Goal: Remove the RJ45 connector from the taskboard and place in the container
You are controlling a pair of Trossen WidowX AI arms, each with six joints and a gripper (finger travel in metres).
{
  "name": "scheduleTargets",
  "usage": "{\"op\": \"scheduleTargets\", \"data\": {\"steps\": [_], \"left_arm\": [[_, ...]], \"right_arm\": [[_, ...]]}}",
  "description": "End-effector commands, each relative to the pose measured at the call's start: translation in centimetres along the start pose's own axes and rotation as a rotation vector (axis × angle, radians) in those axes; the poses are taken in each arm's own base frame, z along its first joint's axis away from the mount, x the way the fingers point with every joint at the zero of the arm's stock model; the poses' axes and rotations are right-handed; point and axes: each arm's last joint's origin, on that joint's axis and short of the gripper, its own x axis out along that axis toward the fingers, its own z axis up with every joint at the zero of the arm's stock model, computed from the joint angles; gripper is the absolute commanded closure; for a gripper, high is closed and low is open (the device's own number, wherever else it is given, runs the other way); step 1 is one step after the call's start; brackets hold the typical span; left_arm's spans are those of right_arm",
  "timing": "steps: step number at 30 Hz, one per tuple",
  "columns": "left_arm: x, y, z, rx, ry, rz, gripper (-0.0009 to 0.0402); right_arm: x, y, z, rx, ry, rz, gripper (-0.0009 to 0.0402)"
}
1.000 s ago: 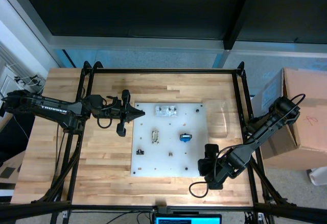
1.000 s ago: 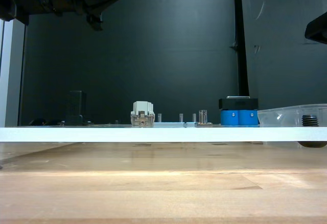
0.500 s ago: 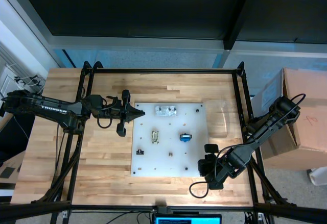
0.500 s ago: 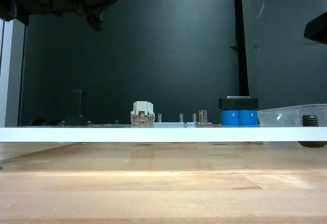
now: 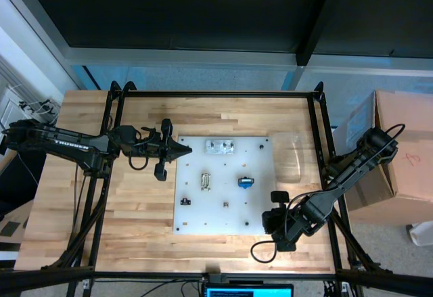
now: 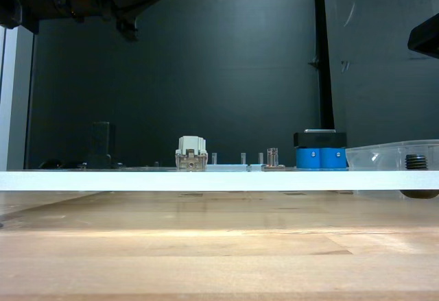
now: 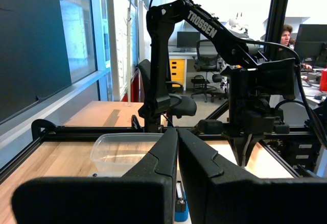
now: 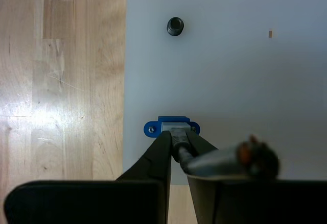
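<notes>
right gripper (image 8: 179, 138) over near-right corner of taskboard (image 5: 223, 209), narrow, pinching RJ45 connector (image 8: 176, 131) at blue mount (image 8: 153, 128); seated or lifted: cannot tell | left gripper (image 7: 177, 133) pressed closed, empty, high over taskboard's left edge | clear container (image 5: 292, 156) by its right edge | connector hidden under the arm in high view

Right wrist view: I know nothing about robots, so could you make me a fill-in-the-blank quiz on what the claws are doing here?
1. The right claw is shut on the RJ45 connector, which is seated in a ____ mount near a corner of the white board.
2. The left claw, raised above the board's left edge, has its fingers ____.
3. The clear container lies on the table beside the board's ____ edge.
Missing words: blue; shut; right.
</notes>
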Motion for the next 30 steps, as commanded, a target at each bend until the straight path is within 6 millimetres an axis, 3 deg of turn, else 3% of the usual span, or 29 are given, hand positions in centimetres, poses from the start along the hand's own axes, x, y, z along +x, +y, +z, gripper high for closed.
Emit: {"op": "scheduleTargets", "data": {"steps": [1,19,30], "left_arm": [[0.0,0.0,0.0,0.000,0.000,0.000,0.0393],[0.0,0.0,0.0,0.000,0.000,0.000,0.0393],[0.0,0.0,0.0,0.000,0.000,0.000,0.0393]], "right_arm": [[0.0,0.0,0.0,0.002,0.002,0.005,0.0388],[-2.4,-1.1,0.3,0.030,-0.049,0.036,0.0393],[-5.5,-5.9,0.6,0.107,-0.082,0.004,0.0393]]}}
